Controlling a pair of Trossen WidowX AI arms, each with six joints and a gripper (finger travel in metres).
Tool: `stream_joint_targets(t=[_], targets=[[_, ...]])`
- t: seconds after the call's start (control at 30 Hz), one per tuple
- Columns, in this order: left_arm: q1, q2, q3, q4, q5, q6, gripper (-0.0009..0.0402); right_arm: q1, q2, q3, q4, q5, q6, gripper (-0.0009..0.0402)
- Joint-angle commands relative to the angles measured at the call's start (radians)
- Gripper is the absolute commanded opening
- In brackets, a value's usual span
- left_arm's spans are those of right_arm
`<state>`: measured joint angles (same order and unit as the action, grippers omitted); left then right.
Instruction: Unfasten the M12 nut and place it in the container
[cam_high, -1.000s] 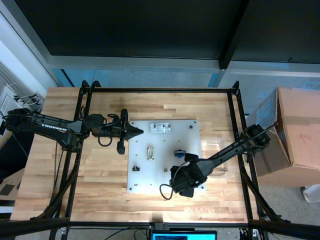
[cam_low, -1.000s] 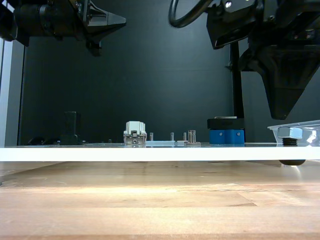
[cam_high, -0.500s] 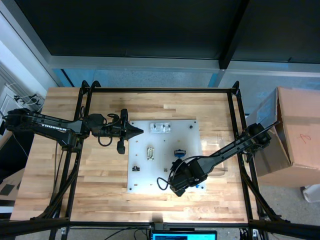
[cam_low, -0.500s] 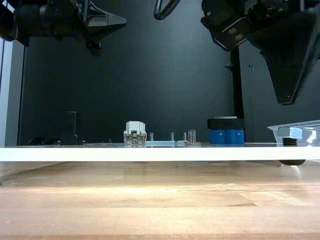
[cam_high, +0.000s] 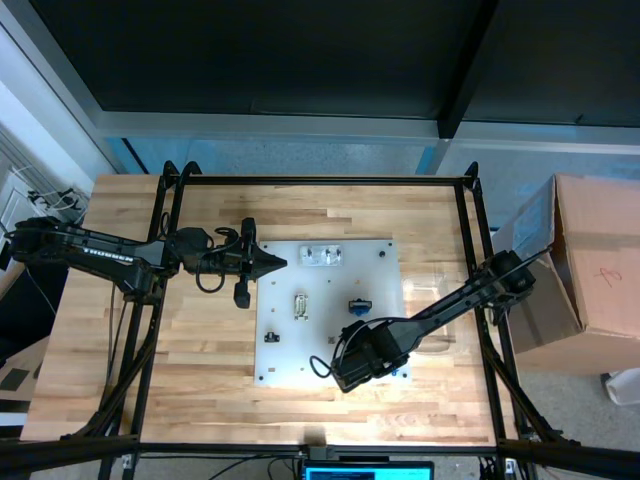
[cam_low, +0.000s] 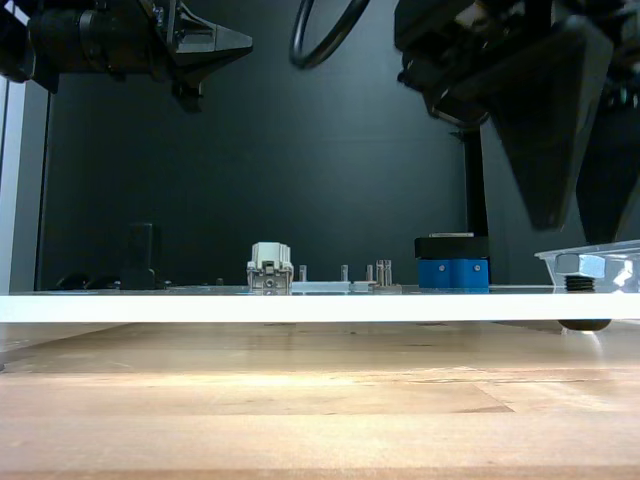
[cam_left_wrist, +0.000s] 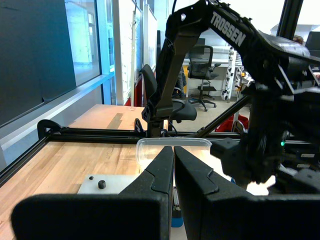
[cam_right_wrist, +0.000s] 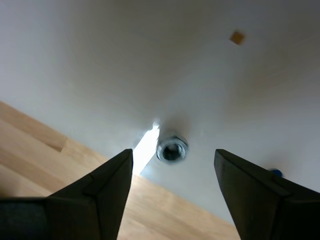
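Observation:
The small silver nut (cam_low: 578, 266) sits on its stud, with black ribs (cam_low: 578, 284) showing beneath it, near the white board's (cam_high: 280, 300) near right edge. My right gripper (cam_low: 576, 225) hangs open above the nut without touching it. In the right wrist view the nut (cam_right_wrist: 172, 149) lies on the board between the spread fingers (cam_right_wrist: 102, 192). In the high view that arm (cam_high: 362, 352) covers the spot. My left gripper (cam_high: 280, 263) hovers shut and holding nothing over the board's far left edge.
The clear container (cam_high: 440, 300) stands to the right of the board, behind the stud in the low view (cam_low: 600, 252). On the board are a blue block (cam_low: 452, 270), a grey connector (cam_low: 270, 270) and small silver posts (cam_low: 383, 272). A cardboard box (cam_high: 590, 270) stands beyond the table's right edge.
The right gripper's fingers have spread apart above the nut, and its wrist has turned and shifted slightly left. The nut stays on its stud. The left arm has not moved.

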<state>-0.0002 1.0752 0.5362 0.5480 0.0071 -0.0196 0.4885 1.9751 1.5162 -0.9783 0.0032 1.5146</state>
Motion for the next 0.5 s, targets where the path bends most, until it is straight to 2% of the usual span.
stream_joint_targets(t=[0.03, 0.27, 0.5], targets=[[0.000, 0.000, 0.000, 0.000, 0.000, 0.000, 0.0000, 0.000, 0.027, -0.001, 0.018, -0.004, 0.007, 0.0245], [0.000, 0.000, 0.000, 0.000, 0.000, 0.000, 0.0000, 0.000, 0.045, -0.004, 0.037, -0.002, 0.008, 0.0230], [0.000, 0.000, 0.000, 0.000, 0.000, 0.000, 0.0000, 0.000, 0.045, -0.005, 0.026, 0.004, 0.014, 0.0176]])
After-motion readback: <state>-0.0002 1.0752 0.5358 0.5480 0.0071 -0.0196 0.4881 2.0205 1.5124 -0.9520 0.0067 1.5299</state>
